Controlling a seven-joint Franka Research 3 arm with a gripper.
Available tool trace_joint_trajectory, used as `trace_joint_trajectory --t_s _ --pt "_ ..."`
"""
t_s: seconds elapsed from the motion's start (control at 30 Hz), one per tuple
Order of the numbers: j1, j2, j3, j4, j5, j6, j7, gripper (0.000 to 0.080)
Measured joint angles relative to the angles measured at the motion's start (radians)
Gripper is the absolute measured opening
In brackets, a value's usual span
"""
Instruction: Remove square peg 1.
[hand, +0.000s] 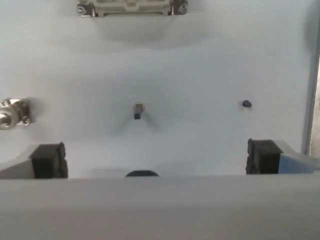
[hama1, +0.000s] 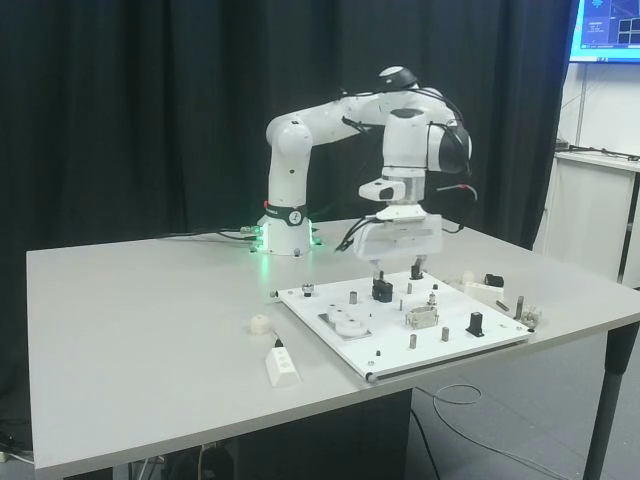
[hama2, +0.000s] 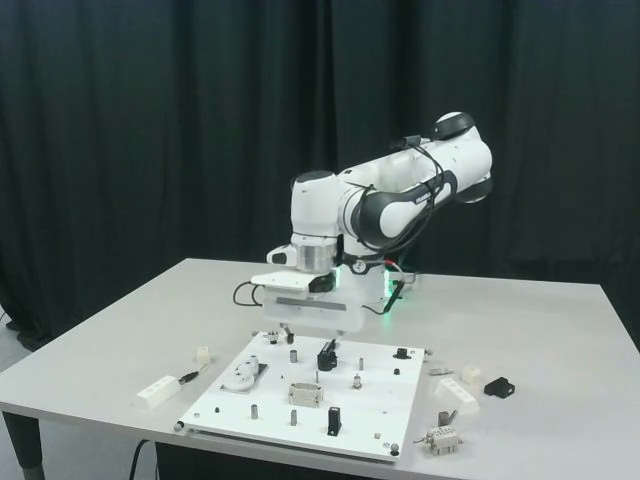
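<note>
While your gripper (hand: 155, 157) hovers above the white board (hama1: 400, 330), its fingers sit wide.
You grip nothing; a small peg (hand: 137, 111) stands below.

— What's loose on the table (hama2: 540, 320)?
— A white block (hama1: 282, 366) and small white cube (hama1: 260, 323) beside the board (hama1: 330, 337).
— Elsewhere?
— A black clip (hama2: 499, 387) and white piece (hama2: 469, 374), black curtain (hama2: 150, 120) behind.

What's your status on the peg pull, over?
Gripper open, empty, hovering above white board. Small peg centred below the fingers, still seated in board. Nothing between fingers and peg.
</note>
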Motion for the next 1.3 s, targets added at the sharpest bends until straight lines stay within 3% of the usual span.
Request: trace_joint_trajectory --t_s 0.53,1.3 --pt "-0.051 0.018 0.065 0.053 0.011 0.019 -0.007 0.0800" --pt "-0.072 0.024 0.112 0.068 0.011 0.026 0.004 0.0800"
